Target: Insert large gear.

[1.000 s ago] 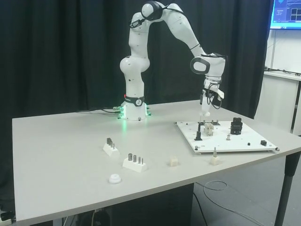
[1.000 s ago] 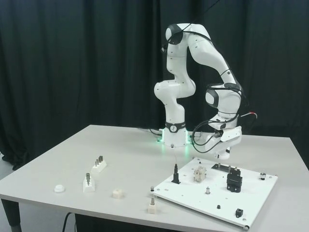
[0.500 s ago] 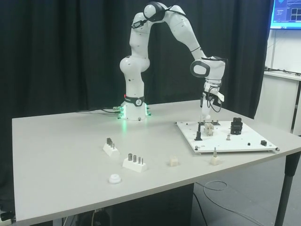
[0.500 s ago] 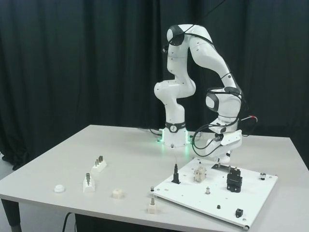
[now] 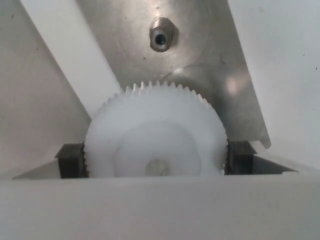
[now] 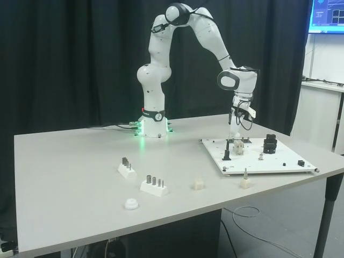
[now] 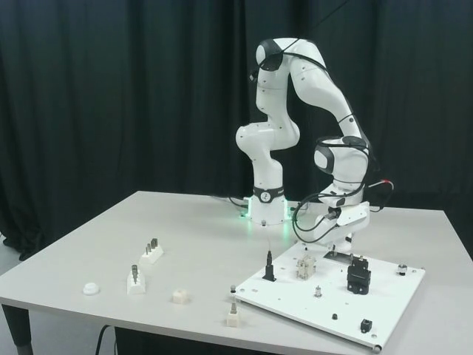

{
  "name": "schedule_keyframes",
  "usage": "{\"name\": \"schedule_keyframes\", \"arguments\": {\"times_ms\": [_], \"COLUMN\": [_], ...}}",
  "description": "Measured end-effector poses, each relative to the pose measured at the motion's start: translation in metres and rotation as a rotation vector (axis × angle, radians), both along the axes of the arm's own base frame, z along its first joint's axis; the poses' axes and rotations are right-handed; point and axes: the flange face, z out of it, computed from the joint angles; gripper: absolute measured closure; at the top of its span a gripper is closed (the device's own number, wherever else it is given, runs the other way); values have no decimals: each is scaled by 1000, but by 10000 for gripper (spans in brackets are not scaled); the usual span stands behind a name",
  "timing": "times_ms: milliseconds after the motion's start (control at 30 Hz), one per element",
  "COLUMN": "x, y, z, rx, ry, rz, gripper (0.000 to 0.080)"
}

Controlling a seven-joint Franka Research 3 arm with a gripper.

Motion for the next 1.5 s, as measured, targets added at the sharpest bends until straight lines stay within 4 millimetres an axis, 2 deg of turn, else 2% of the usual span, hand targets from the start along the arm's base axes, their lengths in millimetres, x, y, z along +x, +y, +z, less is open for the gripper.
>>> {"name": "schedule_keyframes", "arguments": {"times_ms": [1500], "x": [13], "y": [-14], "z": [-2], "rx": [-1], "ry": [-18], "rz": [-23], "gripper": [206]}}
